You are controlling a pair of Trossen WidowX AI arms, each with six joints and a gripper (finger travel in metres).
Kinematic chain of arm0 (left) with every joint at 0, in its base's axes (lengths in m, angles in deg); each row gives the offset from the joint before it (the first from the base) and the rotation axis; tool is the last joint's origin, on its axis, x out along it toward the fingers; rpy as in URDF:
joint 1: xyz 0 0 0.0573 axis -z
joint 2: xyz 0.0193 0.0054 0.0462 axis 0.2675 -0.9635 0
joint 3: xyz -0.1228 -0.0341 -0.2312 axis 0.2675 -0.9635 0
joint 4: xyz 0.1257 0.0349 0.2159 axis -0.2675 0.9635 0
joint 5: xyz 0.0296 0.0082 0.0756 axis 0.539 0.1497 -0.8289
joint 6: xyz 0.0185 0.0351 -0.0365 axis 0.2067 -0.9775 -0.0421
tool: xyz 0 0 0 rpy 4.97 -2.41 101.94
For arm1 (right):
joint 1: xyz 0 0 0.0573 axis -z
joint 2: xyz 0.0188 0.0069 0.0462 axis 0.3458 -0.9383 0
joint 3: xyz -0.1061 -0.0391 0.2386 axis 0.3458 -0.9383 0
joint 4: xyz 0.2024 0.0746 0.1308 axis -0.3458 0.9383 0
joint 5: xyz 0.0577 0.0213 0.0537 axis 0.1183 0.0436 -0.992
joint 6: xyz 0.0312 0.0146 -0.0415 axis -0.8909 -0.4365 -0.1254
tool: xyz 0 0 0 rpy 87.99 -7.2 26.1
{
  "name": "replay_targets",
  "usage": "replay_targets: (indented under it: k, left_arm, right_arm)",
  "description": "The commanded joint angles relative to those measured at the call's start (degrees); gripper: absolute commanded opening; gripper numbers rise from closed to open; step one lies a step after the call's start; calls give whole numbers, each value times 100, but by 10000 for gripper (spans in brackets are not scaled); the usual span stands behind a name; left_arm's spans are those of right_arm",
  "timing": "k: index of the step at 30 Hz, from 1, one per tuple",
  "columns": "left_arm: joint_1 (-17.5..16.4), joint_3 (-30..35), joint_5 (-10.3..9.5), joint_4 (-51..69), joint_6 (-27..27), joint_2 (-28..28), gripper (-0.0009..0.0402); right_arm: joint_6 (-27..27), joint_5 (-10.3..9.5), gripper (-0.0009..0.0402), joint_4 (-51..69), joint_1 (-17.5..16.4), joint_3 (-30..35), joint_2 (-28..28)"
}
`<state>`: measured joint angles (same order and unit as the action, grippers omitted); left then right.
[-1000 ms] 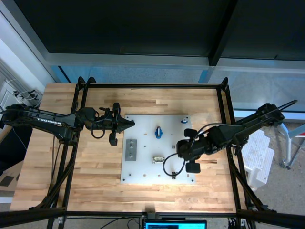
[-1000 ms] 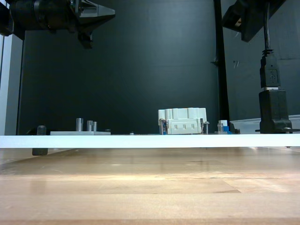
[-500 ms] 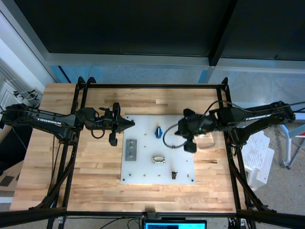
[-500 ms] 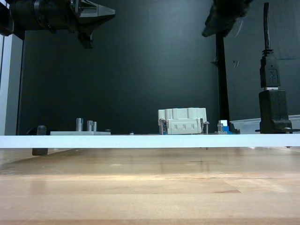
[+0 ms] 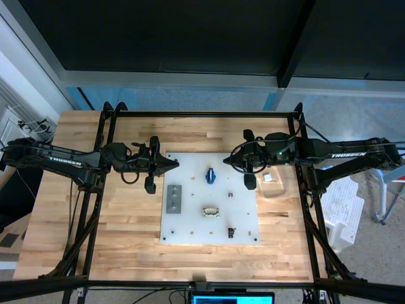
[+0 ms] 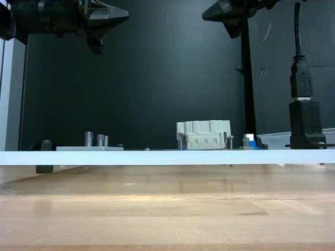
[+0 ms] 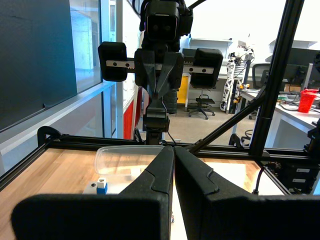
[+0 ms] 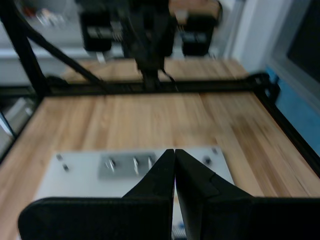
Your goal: Pick the USB connector and install on taskboard
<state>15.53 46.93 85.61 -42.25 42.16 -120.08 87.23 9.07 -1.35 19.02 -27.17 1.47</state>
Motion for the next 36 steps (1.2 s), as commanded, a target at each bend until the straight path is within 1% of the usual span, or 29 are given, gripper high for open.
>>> replay_targets:
  k: [1, 6, 13, 25, 26, 27, 29, 36]
  left_arm:
    - [0, 0, 2, 0, -2, -2, 0]
    - [-2, 2, 2, 0, -2, -2, 0]
    - [0, 2, 2, 0, -2, -2, 0]
    - [0, 0, 2, 0, -2, -2, 0]
    - [-2, 2, 2, 0, -2, -2, 0]
    - [-2, 2, 2, 0, -2, -2, 0]
    - [0, 0, 2, 0, -2, -2, 0]
    - [-2, 0, 2, 0, -2, -2, 0]
  right_arm:
    - [33, -48, 0, -660, 50, -280, 55]
    - [28, -44, 0, -1602, 55, -673, 63]
    - [26, -35, 0, -2503, 59, -1169, 63]
    - [-17, -48, 0, -3392, 107, -1681, 74]
    - [-22, -68, 0, -3394, 122, -1692, 74]
    - [-20, -173, 0, -3399, 138, -1694, 74]
    - [-22, -313, 0, -3410, 190, -1694, 74]
    - [-79, -330, 0, -3421, 273, -1764, 74]
